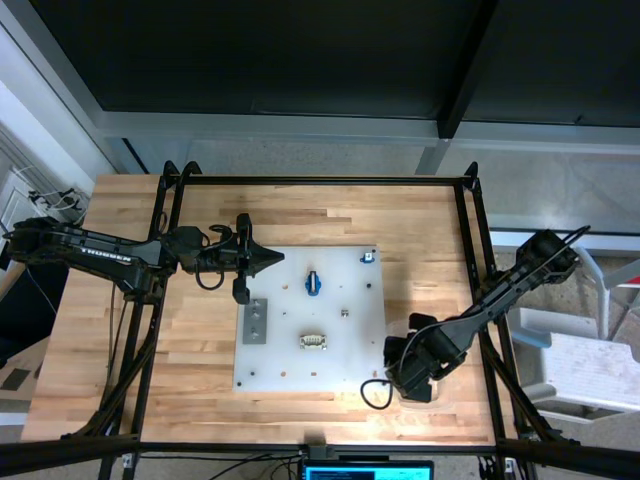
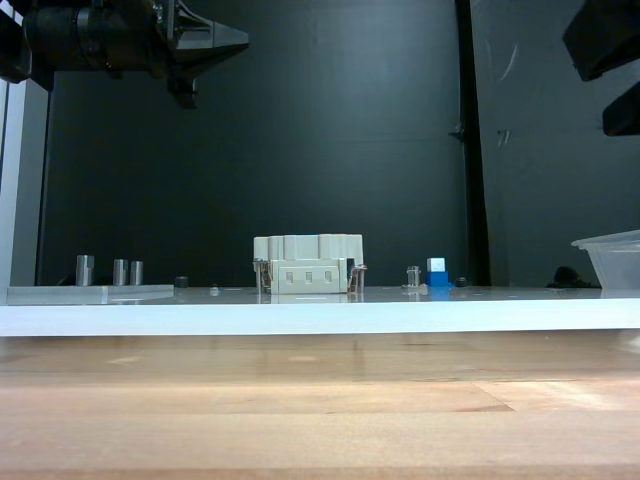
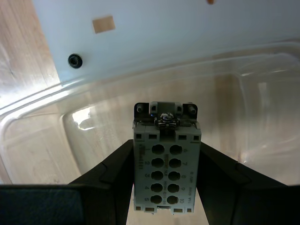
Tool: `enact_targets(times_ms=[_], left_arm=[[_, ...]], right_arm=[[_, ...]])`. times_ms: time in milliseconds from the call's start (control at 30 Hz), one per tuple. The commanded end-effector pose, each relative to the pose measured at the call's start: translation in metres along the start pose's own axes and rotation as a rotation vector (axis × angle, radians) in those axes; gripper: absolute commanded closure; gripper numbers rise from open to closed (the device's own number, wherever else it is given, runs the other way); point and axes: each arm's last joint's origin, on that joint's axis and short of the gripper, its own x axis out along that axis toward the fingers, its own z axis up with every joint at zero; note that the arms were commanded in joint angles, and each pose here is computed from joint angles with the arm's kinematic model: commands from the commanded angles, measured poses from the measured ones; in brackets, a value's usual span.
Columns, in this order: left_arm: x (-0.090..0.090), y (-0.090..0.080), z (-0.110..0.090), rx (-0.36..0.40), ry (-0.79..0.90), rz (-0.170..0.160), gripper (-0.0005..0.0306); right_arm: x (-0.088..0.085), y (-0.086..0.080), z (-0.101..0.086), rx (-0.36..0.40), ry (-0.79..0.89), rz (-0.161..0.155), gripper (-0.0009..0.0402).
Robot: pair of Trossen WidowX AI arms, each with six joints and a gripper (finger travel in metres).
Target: Remove the HAN10-E connector and place it in the container
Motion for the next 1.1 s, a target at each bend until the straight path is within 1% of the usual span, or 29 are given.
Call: enact_targets(times_ms=[33,67,233,333,467,567,633,700,767,967,1100], left_arm=[[0.000,0.000,0.000,0.000,-0.001,0.000,0.0300],[0.000,0.000,0.000,0.000,-0.001,0.000,0.0300],[0.000,0.000,0.000,0.000,-0.001,0.000,0.0300],[0.000,0.000,0.000,0.000,-0.001,0.000,0.0300],[0.000,0.000,0.000,0.000,-0.001,0.000,0.0300],[0.000,0.000,0.000,0.000,-0.001,0.000,0.0300],[0.000,0.000,0.000,0.000,-0.001,0.000,0.0300],[0.000,0.000,0.000,0.000,-0.001,0.000,0.0300],[0.000,0.000,0.000,0.000,-0.001,0.000,0.0300],[0.000,0.000,0.000,0.000,-0.001,0.000,0.0300],[0.000,0.000,0.000,0.000,-0.001,0.000,0.0300]], right_arm=[[0.005,0.003,-0.005,0.005,-0.013,0.020,0.0386],[0.007,0.004,-0.006,0.005,-0.015,0.022,0.0386],[0.011,0.005,-0.013,0.002,-0.005,0.012,0.0386],[0.016,0.005,-0.017,-0.006,-0.008,0.018,0.0386],[0.023,0.004,-0.020,0.014,-0.010,0.022,0.0386],[0.025,0.003,-0.021,0.011,-0.009,0.015,0.0386],[0.027,0.002,-0.022,0.011,-0.018,0.001,0.0383],[0.029,0.001,-0.023,0.020,-0.021,-0.006,0.0377],[0.031,0.001,-0.023,0.025,-0.021,-0.005,0.0367],[0.038,0.000,-0.024,0.036,-0.039,0.020,0.0333],[0.038,0.000,-0.024,0.035,-0.037,0.017,0.0315]])
